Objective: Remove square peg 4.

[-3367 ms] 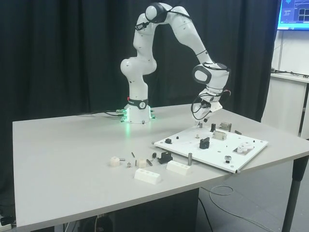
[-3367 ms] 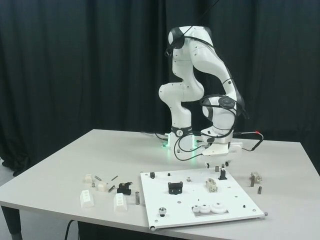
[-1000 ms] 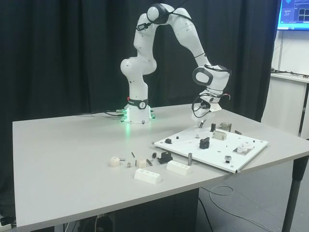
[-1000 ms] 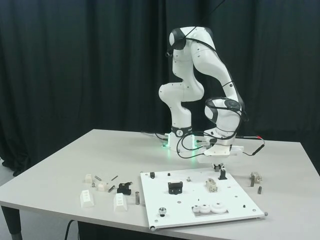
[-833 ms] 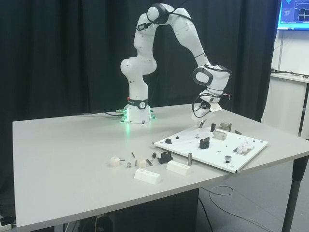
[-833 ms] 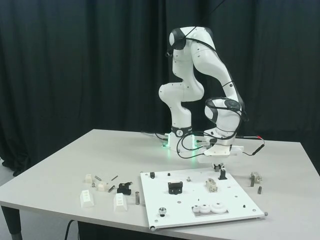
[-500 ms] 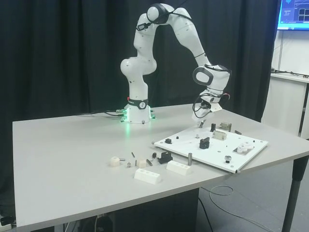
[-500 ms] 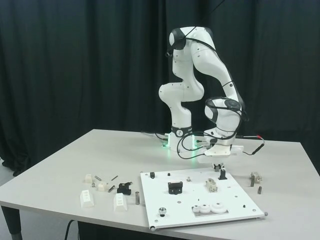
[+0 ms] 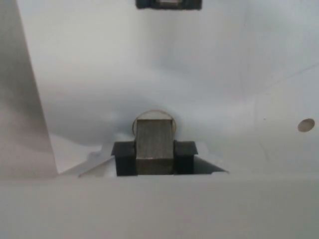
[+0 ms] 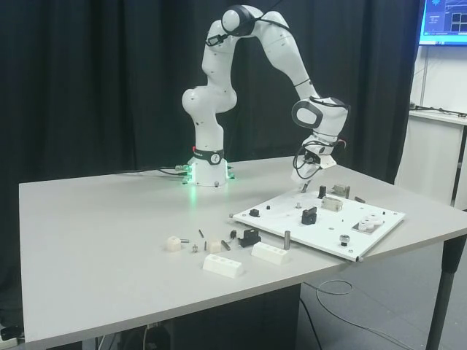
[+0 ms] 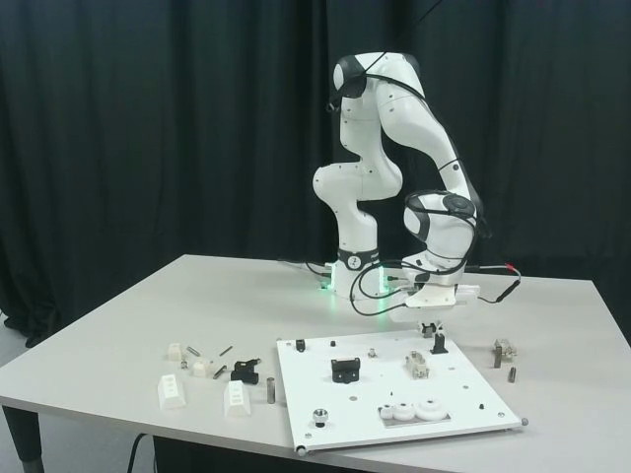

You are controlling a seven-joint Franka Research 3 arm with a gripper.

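Grey square peg (image 9: 154,146) clamped in the gripper (image 9: 154,158), just over the white board (image 9: 149,64).
No writing or labels can be read anywhere. Jaws are narrow, closed on the peg's two flat sides, black pads (image 9: 123,158) pressing either flank, and the peg's matte, blocky end faces the camera. Behind it shows a round rim on the smooth board, with a small hole (image 9: 306,125) off to one side. From the room, the white arm (image 11: 394,118) bends down so the gripper (image 11: 429,327) hangs low at the board's (image 11: 394,394) far edge, beside a black block (image 11: 439,344). White blocks (image 10: 222,265) and small pins lie loose on the grey table (image 10: 95,240).
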